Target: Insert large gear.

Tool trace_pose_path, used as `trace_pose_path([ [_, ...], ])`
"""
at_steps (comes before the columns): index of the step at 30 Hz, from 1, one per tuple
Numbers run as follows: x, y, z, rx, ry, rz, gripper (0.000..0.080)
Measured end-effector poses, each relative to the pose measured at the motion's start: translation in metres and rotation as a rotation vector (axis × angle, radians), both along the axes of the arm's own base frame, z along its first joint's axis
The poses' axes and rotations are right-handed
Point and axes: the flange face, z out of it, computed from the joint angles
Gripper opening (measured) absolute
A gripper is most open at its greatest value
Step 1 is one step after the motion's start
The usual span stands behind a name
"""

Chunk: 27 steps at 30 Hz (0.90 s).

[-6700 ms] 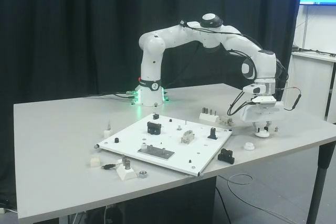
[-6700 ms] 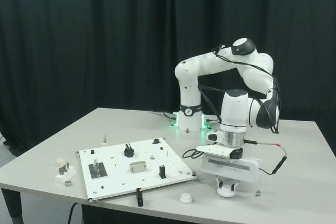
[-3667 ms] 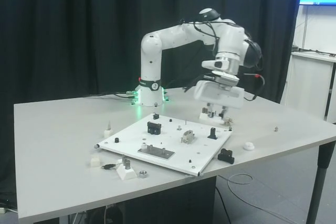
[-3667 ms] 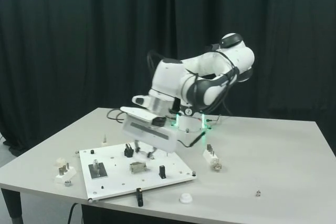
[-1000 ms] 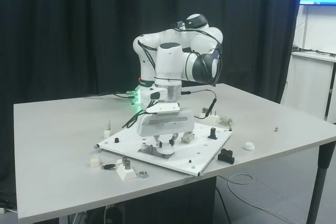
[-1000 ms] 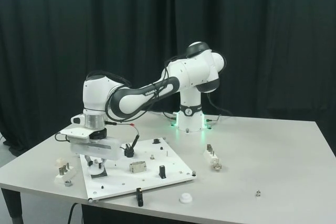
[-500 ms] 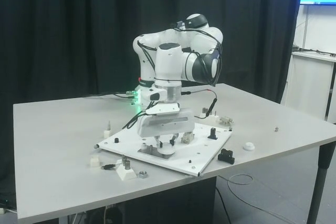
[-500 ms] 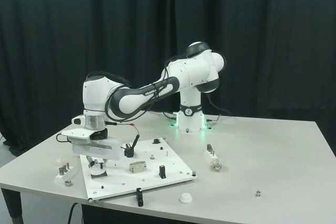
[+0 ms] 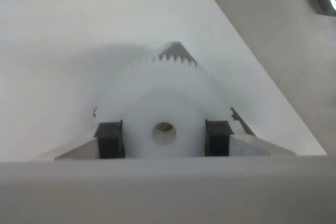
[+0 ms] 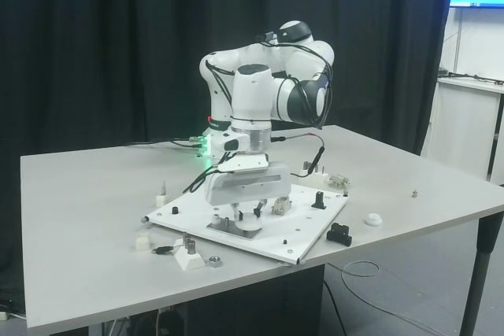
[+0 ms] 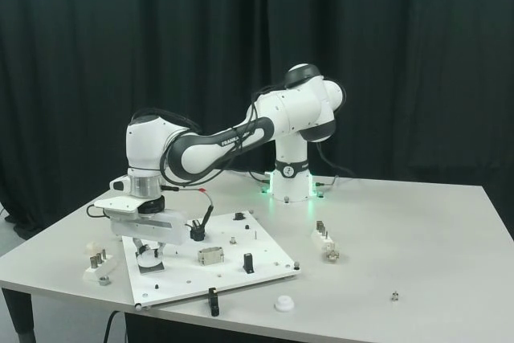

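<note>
Two black fingers [image 9: 110,140] of the gripper [image 9: 164,141] squeeze the large gear [image 9: 164,109] by its smooth round hub, one on each side. The white toothed wheel lies flat, low over the grey plate [image 10: 236,228] at the near left of the white board [image 10: 311,222]. A peg shows inside its middle hole, so I think the gear should go straight down.

The gripper [image 9: 164,139] covers the large gear's [image 9: 163,95] near rim — teeth hidden there.

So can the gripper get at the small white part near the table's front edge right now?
Probably not: the gripper is shut on the large gear over the white board; the small white part lies apart.
</note>
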Motion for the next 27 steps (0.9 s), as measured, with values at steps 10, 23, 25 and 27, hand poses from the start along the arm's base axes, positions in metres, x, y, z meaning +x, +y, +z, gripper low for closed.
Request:
trace_pose_path([
  [10,-0.0021,-0.0014,-0.0001,0.000,0.008,-0.003,0.0330],
  [23,-0.0044,-0.0025,-0.0002,0.007,0.015,-0.007,0.0330],
  [25,-0.0044,-0.0025,-0.0002,0.007,0.015,-0.007,0.0330],
  [27,-0.0045,-0.0025,-0.0003,0.007,0.015,-0.007,0.0330],
])
